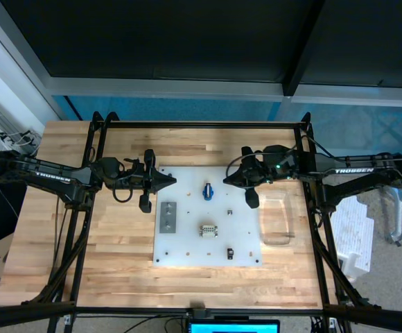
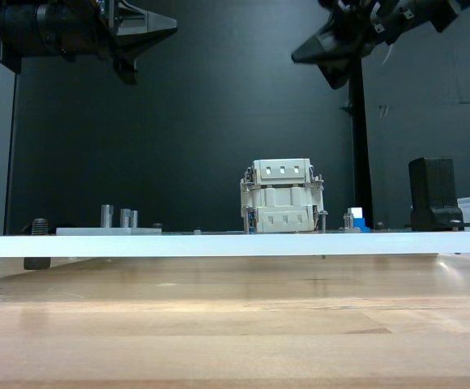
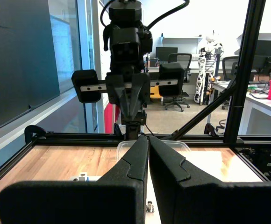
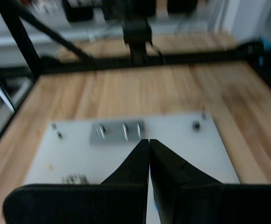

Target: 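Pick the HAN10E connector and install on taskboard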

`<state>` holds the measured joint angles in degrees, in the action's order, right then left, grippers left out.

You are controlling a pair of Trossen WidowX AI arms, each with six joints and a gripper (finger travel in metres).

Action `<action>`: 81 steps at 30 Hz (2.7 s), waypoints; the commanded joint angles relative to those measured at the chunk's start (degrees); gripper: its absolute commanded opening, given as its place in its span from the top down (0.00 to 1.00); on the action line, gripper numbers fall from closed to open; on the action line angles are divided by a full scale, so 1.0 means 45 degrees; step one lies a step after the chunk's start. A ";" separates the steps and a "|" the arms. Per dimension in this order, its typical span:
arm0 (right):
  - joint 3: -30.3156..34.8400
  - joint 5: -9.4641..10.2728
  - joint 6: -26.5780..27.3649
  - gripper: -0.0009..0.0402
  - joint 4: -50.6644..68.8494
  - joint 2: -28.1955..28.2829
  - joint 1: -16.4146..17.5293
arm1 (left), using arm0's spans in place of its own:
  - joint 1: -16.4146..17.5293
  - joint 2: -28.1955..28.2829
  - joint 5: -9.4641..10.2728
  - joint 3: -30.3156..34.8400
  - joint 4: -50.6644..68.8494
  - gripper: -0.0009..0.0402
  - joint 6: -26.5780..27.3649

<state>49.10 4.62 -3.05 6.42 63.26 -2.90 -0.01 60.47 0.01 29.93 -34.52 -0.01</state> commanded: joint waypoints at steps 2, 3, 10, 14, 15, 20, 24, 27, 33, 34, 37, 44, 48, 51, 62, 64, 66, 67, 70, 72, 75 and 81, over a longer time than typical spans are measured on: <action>-0.0787 -0.0180 -0.0102 0.98 -0.1715 -0.0457 0.0000 | 0.0000 0.0000 0.0000 0.0005 0.0000 0.98 0.0000; -0.0918 -0.0262 -0.0112 0.98 -0.2059 -0.0525 0.0010 | 0.0000 0.0000 0.0000 0.0005 0.0000 0.98 0.0000; -0.1909 -0.0437 -0.0126 0.98 -0.4658 -0.0821 0.0117 | 0.0000 0.0000 0.0000 0.0005 0.0000 0.98 0.0000; -0.2414 -0.0437 -0.0165 0.98 -0.5688 -0.0826 0.0126 | 0.0000 0.0005 0.0000 0.0005 0.0000 0.98 0.0000; -0.2492 -0.0437 -0.0155 0.98 -0.5790 -0.0826 0.0121 | 0.0000 0.0005 0.0000 0.0005 0.0000 0.98 0.0000; -0.2963 -0.0427 -0.0209 0.98 -0.6615 -0.0826 0.0136 | 0.0005 0.0005 0.0000 0.0005 0.0000 0.98 0.0000; -0.3201 -0.0418 -0.0214 0.98 -0.6683 -0.0826 0.0146 | 0.0000 0.0005 0.0000 0.0005 0.0000 0.98 0.0000; -0.3206 -0.0321 -0.0209 0.98 -0.6698 -0.0826 0.0151 | 0.0000 0.0005 0.0000 0.0005 0.0000 0.98 0.0000; -0.3191 -0.0345 -0.0214 0.98 -0.6931 -0.0826 0.0151 | 0.0000 0.0005 0.0000 0.0005 0.0000 0.98 0.0000; -0.3191 -0.0350 -0.0219 0.98 -0.6936 -0.0826 0.0146 | 0.0000 0.0005 0.0000 0.0005 0.0000 0.98 0.0000; -0.3191 -0.0355 -0.0384 0.98 -0.7004 -0.0826 0.0151 | 0.0000 0.0005 0.0000 0.0005 0.0000 0.98 0.0000; -0.3191 -0.0350 -0.0559 0.98 -0.7203 -0.0826 0.0146 | 0.0000 0.0005 0.0000 0.0005 0.0000 0.98 0.0000; -0.3138 -0.0350 -0.0554 0.98 -0.7193 -0.0826 0.0146 | 0.0000 0.0005 0.0000 0.0005 0.0000 0.98 0.0000; -0.3133 -0.0350 -0.0554 0.98 -0.7193 -0.0826 0.0146 | 0.0000 0.0005 0.0000 0.0005 0.0000 0.98 0.0000; -0.3133 -0.0369 -0.0549 0.98 -0.6834 -0.0811 0.0146 | 0.0000 0.0005 0.0000 0.0005 0.0000 0.98 0.0000; -0.3133 -0.0369 -0.0539 0.98 -0.6839 -0.0811 0.0146 | 0.0000 0.0005 0.0000 0.0005 0.0000 0.98 0.0000; -0.3133 -0.0369 -0.0544 0.98 -0.6912 -0.0811 0.0146 | 0.0000 0.0005 0.0000 0.0005 0.0000 0.98 0.0000; -0.3133 -0.0374 -0.0544 0.98 -0.6921 -0.0811 0.0146 | 0.0000 0.0005 0.0000 0.0005 0.0000 0.98 0.0000; -0.3133 -0.0457 -0.0554 0.98 -0.6844 -0.0811 0.0146 | 0.0000 0.0005 0.0000 0.0005 0.0000 0.98 0.0000; -0.3133 -0.0457 -0.0559 0.98 -0.6829 -0.0811 0.0146 | 0.0000 0.0005 0.0000 0.0005 0.0000 0.98 0.0000; -0.3133 -0.0452 -0.0559 0.98 -0.6834 -0.0811 0.0151 | 0.0000 0.0005 0.0000 0.0005 0.0000 0.98 0.0000; -0.3133 -0.0457 -0.0559 0.98 -0.6834 -0.0811 0.0146 | 0.0000 0.0005 0.0000 0.0005 0.0000 0.98 0.0000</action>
<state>35.00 2.61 -5.52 -24.36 59.59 -2.24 -0.01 60.49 0.01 29.95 -34.52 -0.01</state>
